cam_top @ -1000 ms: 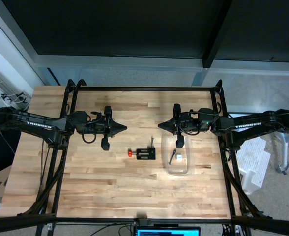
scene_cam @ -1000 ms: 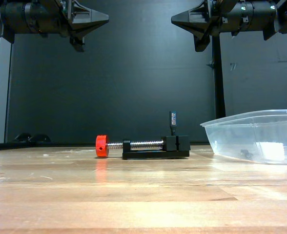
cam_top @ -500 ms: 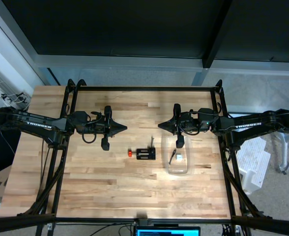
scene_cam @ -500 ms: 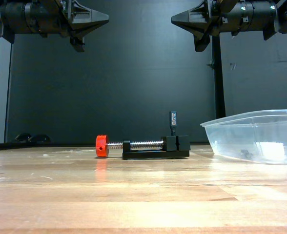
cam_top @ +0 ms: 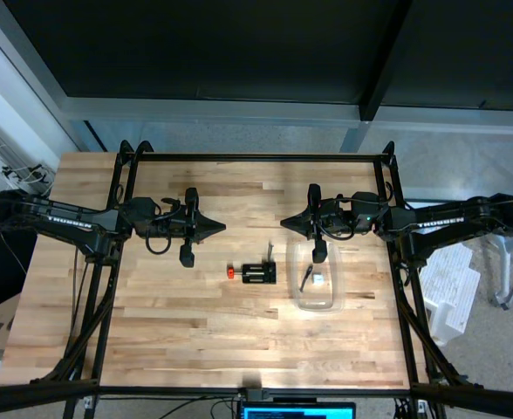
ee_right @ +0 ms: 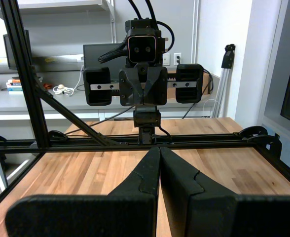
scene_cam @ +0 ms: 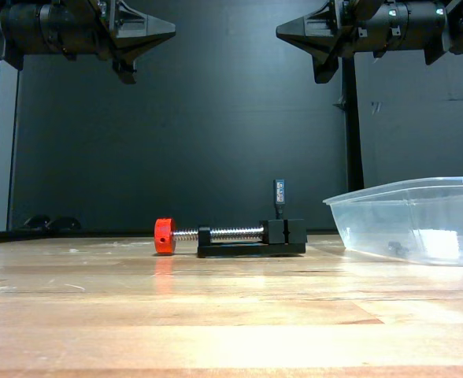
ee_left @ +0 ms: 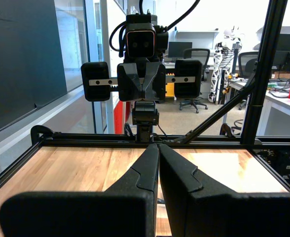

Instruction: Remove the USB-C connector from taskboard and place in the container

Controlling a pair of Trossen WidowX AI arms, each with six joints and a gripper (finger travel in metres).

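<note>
Hovering high above the table, left gripper [cam_top: 219, 228] and right gripper [cam_top: 286, 223] have fingers pressed together, evidently parked: USB-C connector [cam_top: 306, 278] lies inside container [cam_top: 316, 306], clear of taskboard [cam_top: 258, 273].

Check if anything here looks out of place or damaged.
Nothing stands out. The taskboard sits flat, the connector lies inside the upright container, and the left claw and right claw hang shut above the table.

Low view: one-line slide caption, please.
Shut left gripper and shut right gripper hang high, facing each other; below, the taskboard holds an upright dark stick beside the container.
</note>
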